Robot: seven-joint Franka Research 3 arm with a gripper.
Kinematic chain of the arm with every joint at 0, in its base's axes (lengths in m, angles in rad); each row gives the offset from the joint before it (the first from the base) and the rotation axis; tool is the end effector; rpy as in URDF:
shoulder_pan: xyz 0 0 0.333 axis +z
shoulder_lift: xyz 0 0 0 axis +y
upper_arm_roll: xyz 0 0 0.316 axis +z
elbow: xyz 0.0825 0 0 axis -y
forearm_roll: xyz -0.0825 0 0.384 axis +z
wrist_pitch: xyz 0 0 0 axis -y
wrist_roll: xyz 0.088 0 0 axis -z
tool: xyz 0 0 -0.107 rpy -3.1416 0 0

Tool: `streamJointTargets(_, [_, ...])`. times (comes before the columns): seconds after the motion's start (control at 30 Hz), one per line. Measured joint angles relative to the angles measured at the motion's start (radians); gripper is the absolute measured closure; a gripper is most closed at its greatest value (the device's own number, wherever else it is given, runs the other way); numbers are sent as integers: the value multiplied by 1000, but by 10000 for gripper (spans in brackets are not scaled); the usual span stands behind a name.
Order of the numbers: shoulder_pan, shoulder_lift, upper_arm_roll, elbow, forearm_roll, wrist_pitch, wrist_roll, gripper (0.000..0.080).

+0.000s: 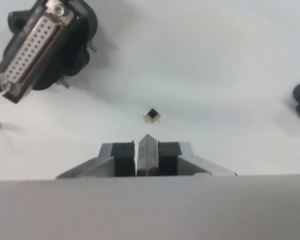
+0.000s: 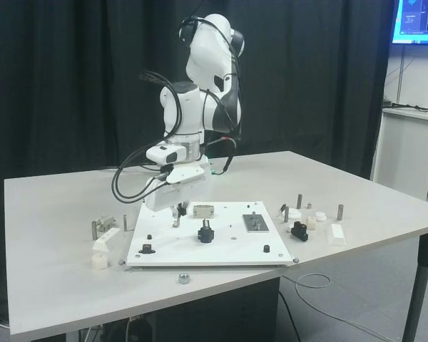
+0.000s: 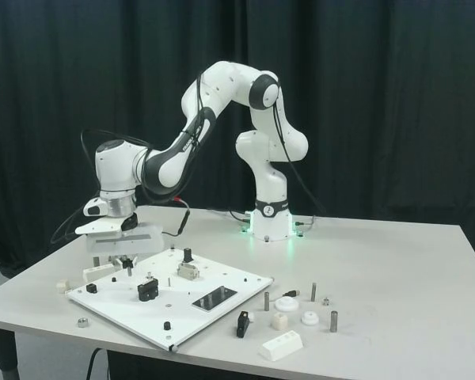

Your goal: Place square peg 2.

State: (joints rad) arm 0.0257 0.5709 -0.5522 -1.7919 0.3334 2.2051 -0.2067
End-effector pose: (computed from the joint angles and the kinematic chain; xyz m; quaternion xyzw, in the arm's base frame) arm 0.5777 -0.2901 0.2657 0.9727 -0.2302 -0.0304 0.0035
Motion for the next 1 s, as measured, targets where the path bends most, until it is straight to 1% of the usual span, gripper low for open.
streamJointTargets(0.2, [0,-8,-2,0,-3,-3,0,708])
streamJointTargets(1.0, [0,-8,-6,0,-14,-1,0,708])
